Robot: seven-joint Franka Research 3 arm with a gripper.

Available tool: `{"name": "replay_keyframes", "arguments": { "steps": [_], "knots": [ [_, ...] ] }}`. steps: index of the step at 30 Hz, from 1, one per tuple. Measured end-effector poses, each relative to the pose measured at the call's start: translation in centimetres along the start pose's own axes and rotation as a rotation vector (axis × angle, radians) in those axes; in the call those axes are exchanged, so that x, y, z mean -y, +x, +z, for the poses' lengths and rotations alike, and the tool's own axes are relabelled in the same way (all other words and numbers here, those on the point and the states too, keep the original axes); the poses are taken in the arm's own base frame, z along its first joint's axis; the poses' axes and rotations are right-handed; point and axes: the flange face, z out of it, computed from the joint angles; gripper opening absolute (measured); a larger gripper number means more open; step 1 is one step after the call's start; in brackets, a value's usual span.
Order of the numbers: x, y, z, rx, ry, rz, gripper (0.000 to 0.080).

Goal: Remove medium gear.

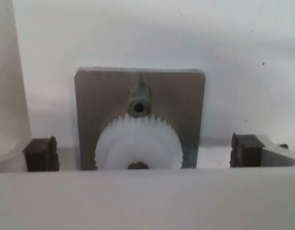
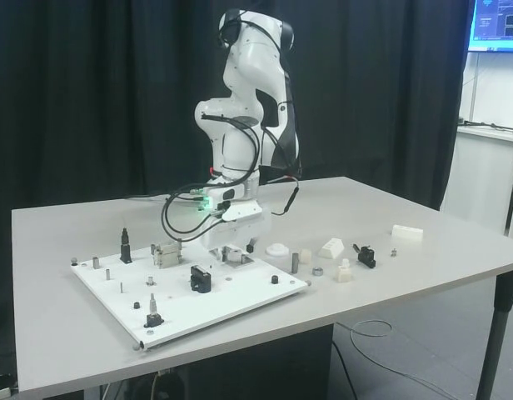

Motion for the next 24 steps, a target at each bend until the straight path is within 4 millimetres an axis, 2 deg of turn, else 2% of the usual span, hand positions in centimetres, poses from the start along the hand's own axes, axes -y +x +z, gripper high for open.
{"name": "replay_keyframes", "arguments": {
  "steps": [7, 8, 16, 17, 24],
  "knots": [
    [-0.11, 0.13, 0.10, 0.000, 0.004, 0.007, 0.0800],
    [-0.14, 0.15, 0.09, 0.000, 0.004, 0.007, 0.0648],
    [-0.02, 0.06, 0.19, 0.010, 0.014, 0.017, 0.0648],
    [-0.03, 0.06, 0.18, 0.011, 0.014, 0.017, 0.0395],
    [-0.02, 0.10, 0.14, 0.015, 0.016, 0.018, 0.0396]
  ]
}}
